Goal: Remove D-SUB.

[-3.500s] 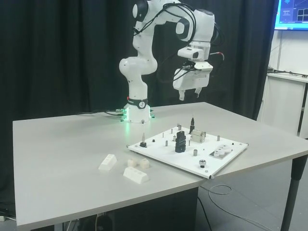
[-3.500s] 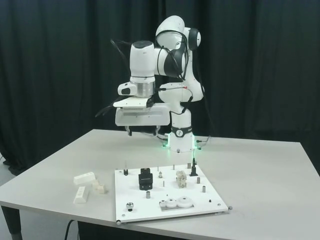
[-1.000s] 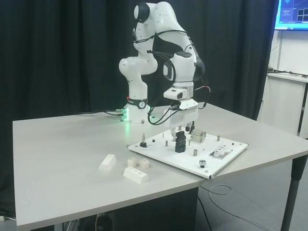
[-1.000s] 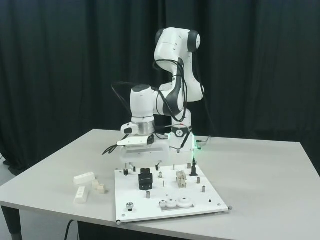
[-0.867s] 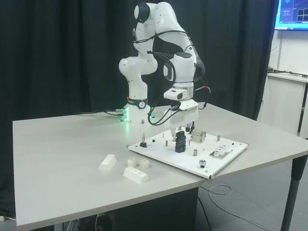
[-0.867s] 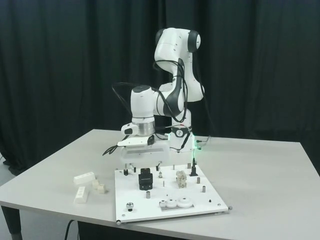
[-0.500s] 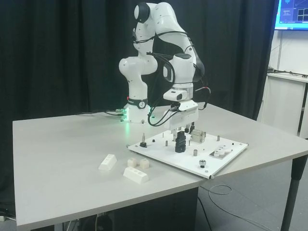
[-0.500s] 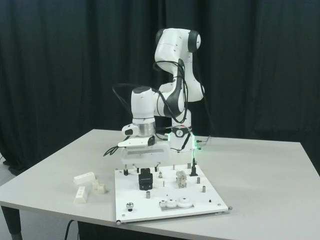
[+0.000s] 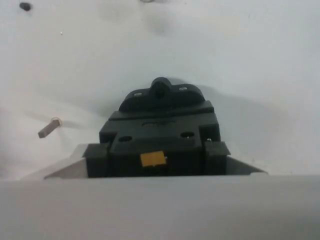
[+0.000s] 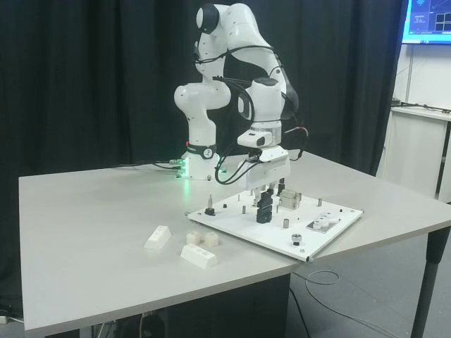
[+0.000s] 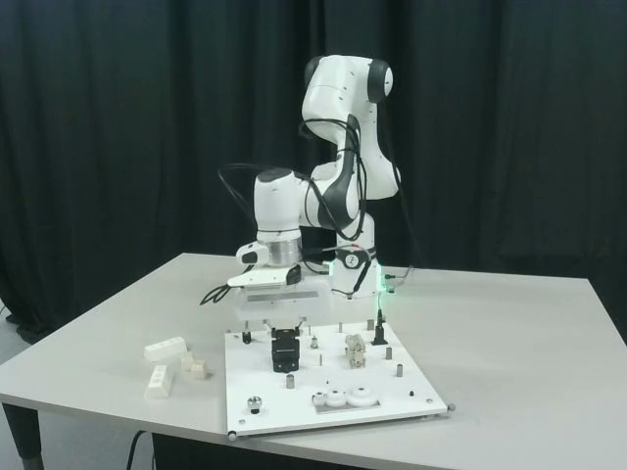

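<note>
We see the white arm bent low over the white board [image 10: 278,227] that lies on the grey bench [image 10: 91,232]. Our end effector [image 10: 265,189] hangs directly above the black D-SUB connector [image 10: 263,209], which stands upright on the board near its middle. In the wrist view the D-SUB connector [image 9: 161,131] fills the centre, seated on the white board [image 9: 250,60], with a small metal pin [image 9: 49,128] just beside it. We cannot tell from any view whether the end effector is spread or closed, nor whether it touches the connector.

In the second room view the D-SUB connector [image 11: 284,351] sits under the end effector [image 11: 283,328]. Three white gears [image 11: 344,398] lie near the board's front edge. Several white blocks [image 11: 168,363] rest on the bench beside the board.
</note>
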`<state>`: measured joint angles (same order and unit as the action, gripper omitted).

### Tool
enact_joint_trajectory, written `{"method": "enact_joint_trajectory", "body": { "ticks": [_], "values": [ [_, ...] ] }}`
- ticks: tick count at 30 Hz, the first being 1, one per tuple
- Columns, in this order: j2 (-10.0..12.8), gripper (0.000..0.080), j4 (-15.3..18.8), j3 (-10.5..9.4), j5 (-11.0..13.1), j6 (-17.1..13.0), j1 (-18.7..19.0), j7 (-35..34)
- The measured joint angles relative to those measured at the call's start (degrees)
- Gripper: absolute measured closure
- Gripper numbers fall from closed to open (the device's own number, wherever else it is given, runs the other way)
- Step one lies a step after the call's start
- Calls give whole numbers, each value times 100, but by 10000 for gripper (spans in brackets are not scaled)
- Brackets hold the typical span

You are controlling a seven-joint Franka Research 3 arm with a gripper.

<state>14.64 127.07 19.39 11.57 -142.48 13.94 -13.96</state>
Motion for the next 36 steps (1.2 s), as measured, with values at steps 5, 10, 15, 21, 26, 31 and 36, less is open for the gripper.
{"method": "enact_joint_trajectory", "body": {
  "ticks": [5, 10, 15, 21, 26, 31, 36],
  "values": [
    [-1, 415, -60, 4, 1, 3, -1, -6],
    [-10, 415, -188, 28, 1, 101, -5, -19],
    [-41, 416, -379, 87, 1, 402, -5, -20],
    [-63, 416, -603, 170, -4, 819, -5, -20],
    [-63, 423, -727, 212, -4, 1035, -5, -20],
    [-63, 423, -772, 223, -4, 1113, -5, -20],
    [-63, 423, -781, 224, -4, 1130, -5, -20]
  ]
}}
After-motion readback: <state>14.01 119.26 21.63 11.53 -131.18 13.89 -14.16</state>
